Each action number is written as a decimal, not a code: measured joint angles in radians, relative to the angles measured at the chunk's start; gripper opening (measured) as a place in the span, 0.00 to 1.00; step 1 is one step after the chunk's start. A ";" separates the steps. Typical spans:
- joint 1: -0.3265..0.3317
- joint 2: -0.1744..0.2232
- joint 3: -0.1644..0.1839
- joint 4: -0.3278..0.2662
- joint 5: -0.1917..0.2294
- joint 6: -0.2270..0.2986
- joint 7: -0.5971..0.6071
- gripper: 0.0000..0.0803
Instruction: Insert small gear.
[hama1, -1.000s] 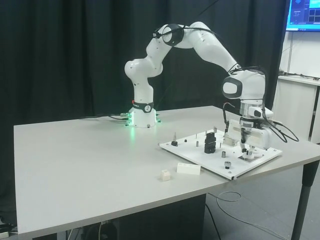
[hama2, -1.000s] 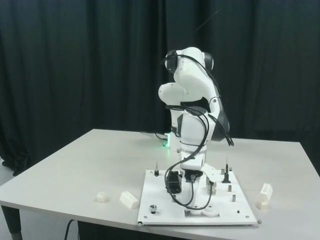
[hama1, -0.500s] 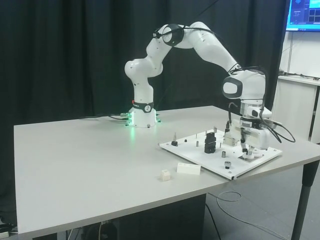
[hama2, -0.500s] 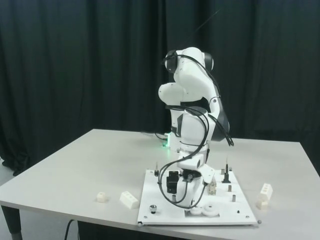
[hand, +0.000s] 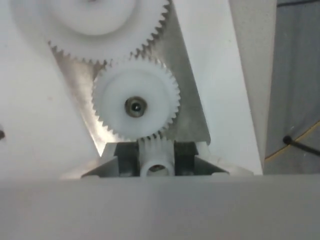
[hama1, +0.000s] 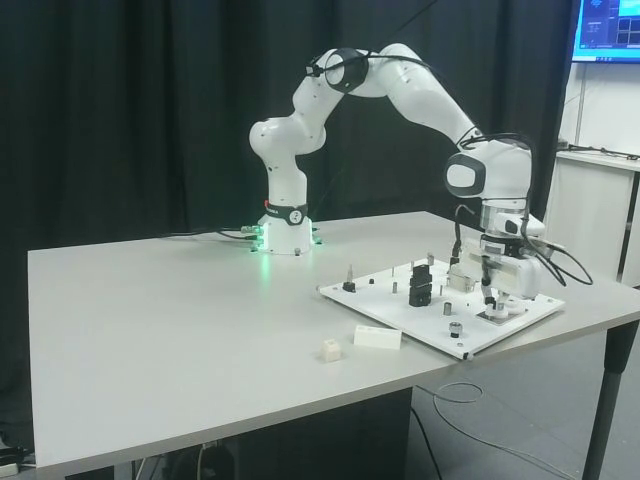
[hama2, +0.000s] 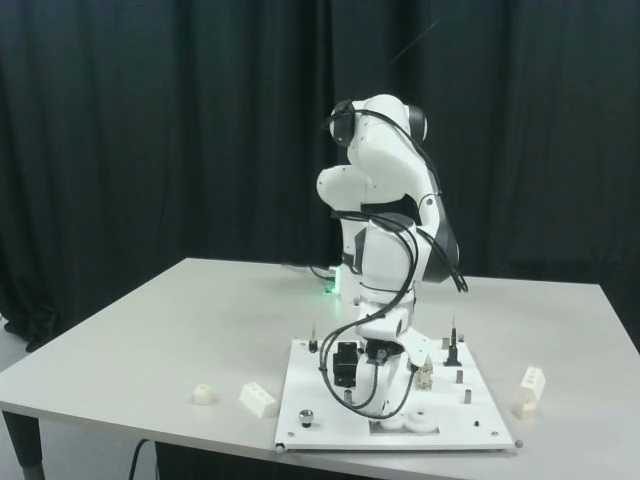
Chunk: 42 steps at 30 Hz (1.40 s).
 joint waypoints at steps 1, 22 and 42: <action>0.000 0.000 0.000 0.001 0.000 -0.001 -0.013 0.18; -0.004 0.020 0.000 0.047 0.002 -0.063 -0.114 0.18; -0.012 0.034 0.002 0.079 0.025 -0.106 -0.150 0.18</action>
